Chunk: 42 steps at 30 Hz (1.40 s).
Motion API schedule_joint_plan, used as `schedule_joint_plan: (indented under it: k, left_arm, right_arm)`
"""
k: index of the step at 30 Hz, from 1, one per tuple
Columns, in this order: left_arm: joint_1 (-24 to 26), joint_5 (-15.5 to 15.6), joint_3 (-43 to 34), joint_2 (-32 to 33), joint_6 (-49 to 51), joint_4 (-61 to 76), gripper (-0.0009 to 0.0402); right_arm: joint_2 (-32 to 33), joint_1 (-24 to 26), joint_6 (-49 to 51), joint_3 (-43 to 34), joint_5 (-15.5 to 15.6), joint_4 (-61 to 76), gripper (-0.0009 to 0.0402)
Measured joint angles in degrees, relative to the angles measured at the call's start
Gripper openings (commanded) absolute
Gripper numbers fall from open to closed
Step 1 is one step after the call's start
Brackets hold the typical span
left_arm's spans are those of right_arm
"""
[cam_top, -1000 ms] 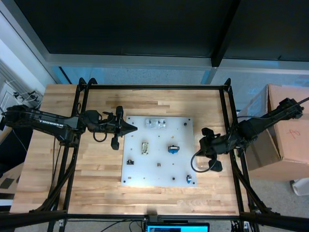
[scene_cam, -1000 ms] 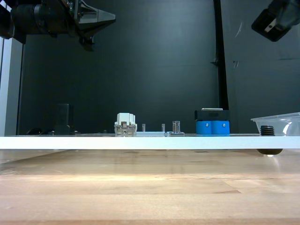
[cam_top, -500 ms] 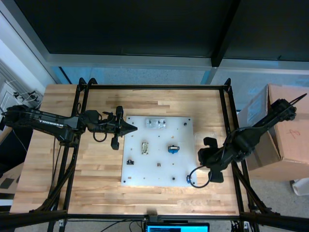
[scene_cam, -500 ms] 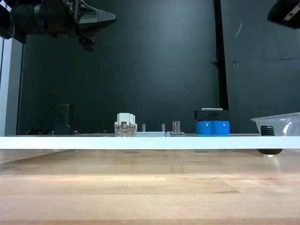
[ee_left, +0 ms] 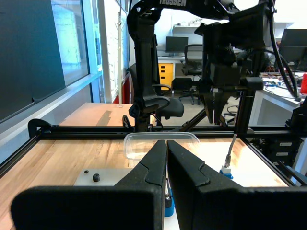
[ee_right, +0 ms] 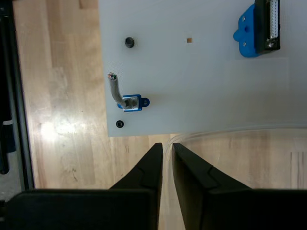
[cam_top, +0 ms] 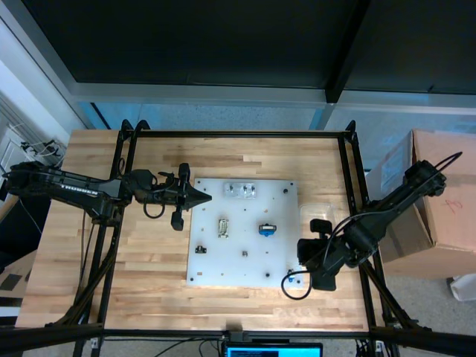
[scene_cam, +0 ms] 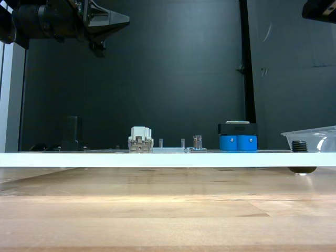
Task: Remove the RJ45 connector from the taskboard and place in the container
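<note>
The RJ45 connector sits in its blue seat at the white taskboard's near right corner, a short grey cable stub curving up from it. It also shows beside the right arm and past the left fingers. My right gripper hangs high over the board's near edge, close to the connector, its fingers a narrow gap apart and holding nothing. The clear container lies right of the board. My left gripper hovers shut and empty at the board's left edge, high up.
A blue D-sub connector and a white connector stand mid-board. The container's rim runs just beside the right fingers. A cardboard box stands off the table's right side. Black frame rails border the table.
My right arm has swung from over the container toward the near edge and leftward, to the board's near right corner. The connector stays in its seat. The left arm has not moved.
</note>
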<state>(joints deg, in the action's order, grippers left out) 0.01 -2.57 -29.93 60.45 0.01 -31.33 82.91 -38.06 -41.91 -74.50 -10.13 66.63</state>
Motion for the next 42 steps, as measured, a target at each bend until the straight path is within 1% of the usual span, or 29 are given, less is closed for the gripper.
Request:
schedule_joint_plan:
  k: [6,10,12,17,22,28,42]
  left_arm:
    - [0.0,0.0,0.0,0.0,0.0,0.0,0.0000]
    - [0.0,0.0,0.0,0.0,0.0,0.0,0.0000]
    - [0.0,0.0,0.0,0.0,0.0,0.0,0.0000]
    - [0.0,0.0,0.0,0.0,0.0,0.0,0.0000]
    - [0.0,0.0,0.0,0.0,0.0,0.0,0.0000]
    - [0.0,0.0,0.0,0.0,0.0,0.0,0.0000]
    - [0.0,0.0,0.0,0.0,0.0,0.0,0.0000]
  right_arm:
    - [2.2,-1.7,-2.5,0.0,-2.3,-0.4,0.0128]
    - [4.0,-2.0,-3.0,0.0,-2.6,-1.5,0.0172]
    - [4.8,-2.1,-3.6,0.0,-3.8,-2.3,0.0191]
    - [6.5,-2.5,-3.9,0.1,-3.8,-3.8,0.0222]
    - [8.0,-3.1,-4.0,0.2,-3.9,-5.6,0.0233]
    - [9.4,-3.5,-4.0,0.9,-3.8,-6.9,0.0233]
    - [9.5,-3.7,-3.1,7.3,-4.3,-16.7,0.0233]
